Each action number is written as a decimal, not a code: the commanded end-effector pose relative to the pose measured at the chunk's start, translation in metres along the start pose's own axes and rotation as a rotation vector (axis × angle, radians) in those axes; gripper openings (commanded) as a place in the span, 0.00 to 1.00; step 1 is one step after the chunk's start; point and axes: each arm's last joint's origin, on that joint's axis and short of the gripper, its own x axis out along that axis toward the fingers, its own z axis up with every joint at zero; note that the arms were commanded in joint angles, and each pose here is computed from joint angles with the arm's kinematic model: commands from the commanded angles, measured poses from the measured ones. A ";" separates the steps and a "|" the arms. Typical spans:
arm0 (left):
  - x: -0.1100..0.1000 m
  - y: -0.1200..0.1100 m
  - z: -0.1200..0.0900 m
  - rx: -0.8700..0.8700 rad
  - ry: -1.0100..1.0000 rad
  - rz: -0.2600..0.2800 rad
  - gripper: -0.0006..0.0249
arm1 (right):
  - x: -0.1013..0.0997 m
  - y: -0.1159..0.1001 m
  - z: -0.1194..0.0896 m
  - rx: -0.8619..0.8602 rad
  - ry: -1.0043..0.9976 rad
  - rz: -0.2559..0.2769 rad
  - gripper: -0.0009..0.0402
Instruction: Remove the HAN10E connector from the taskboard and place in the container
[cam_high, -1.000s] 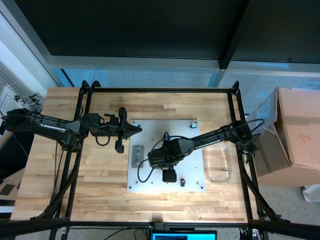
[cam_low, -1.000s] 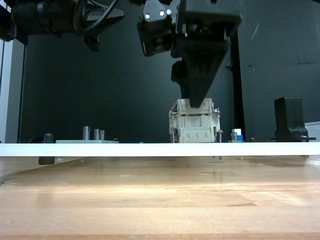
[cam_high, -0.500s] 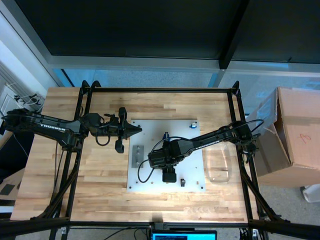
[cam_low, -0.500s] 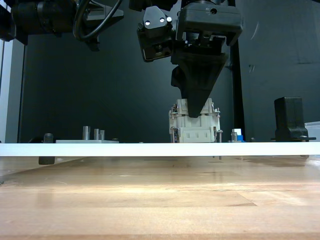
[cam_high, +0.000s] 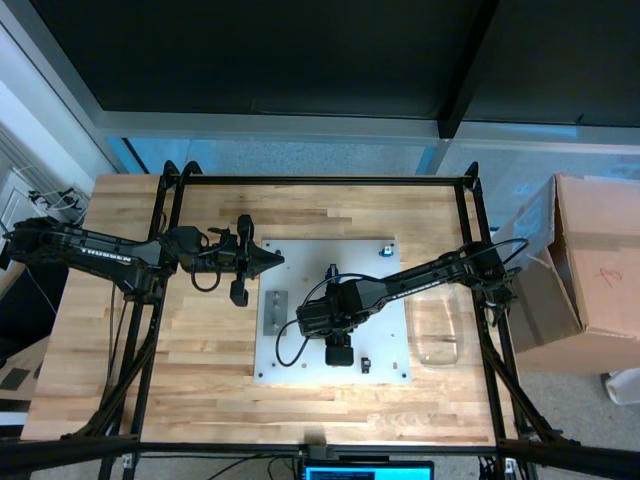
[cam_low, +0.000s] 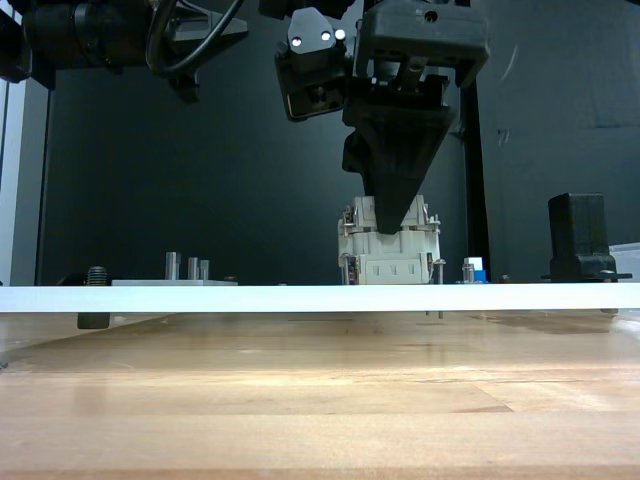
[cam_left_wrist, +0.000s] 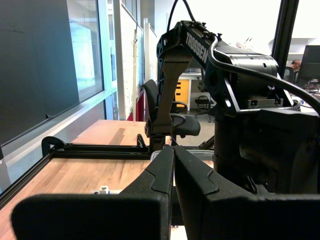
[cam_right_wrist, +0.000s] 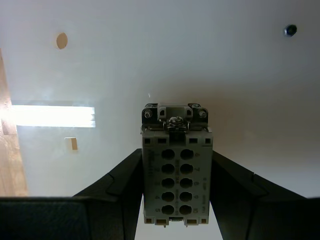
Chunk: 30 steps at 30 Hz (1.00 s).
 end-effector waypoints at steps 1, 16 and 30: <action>0.000 0.000 0.000 0.000 0.000 0.000 0.02 | -0.011 0.000 0.000 0.004 -0.024 0.005 0.02; 0.000 0.000 0.000 0.000 0.000 0.000 0.02 | -0.062 -0.004 -0.012 0.010 -0.110 0.029 0.04; 0.000 0.000 0.000 0.000 0.000 0.000 0.02 | -0.067 -0.009 -0.015 0.032 -0.095 0.023 0.04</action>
